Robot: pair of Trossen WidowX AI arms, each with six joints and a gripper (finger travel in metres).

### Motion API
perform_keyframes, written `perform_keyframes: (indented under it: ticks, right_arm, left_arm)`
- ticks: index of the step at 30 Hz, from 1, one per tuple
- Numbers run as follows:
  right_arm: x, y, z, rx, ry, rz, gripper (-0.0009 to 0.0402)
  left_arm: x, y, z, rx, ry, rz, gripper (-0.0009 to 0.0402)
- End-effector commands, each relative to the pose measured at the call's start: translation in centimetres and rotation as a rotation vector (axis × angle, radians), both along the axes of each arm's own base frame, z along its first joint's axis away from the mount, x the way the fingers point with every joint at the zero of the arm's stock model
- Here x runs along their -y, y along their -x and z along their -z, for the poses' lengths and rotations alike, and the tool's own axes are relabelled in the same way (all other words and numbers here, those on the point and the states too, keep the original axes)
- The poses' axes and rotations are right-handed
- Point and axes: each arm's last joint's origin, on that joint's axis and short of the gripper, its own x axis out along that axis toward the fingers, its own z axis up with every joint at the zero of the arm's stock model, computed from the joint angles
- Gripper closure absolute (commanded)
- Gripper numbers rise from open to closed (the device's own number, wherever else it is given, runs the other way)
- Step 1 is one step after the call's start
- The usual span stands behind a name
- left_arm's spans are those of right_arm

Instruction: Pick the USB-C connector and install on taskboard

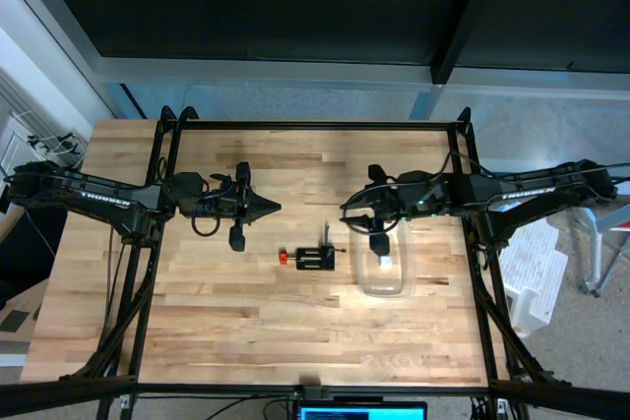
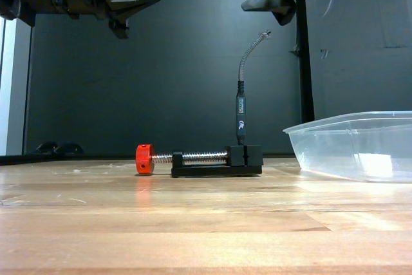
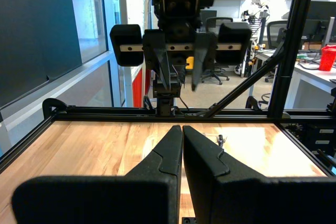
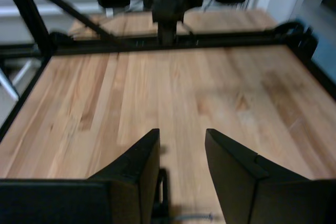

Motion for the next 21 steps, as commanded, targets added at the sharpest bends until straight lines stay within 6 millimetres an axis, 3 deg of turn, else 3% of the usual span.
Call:
perform_keyframes:
  ticks: [1,13,21]
  right_arm:
    - [0.4,1.2,0.4,0.067,-0.005,0.011,0.0300]
    - [1.2,3.9,1.7,0.269,0.004,0.016,0.0396]
    - [1.5,4.3,2.9,0.322,0.004,0.011,0.0393]
  left_arm:
    - [0.0,0.0,0.0,0.000,0.000,0.000,0.0393]
    - [0.0,0.0,0.0,0.000,0.000,0.000,0.0393]
    - [0.0,0.0,0.0,0.000,0.000,0.000,0.0393]
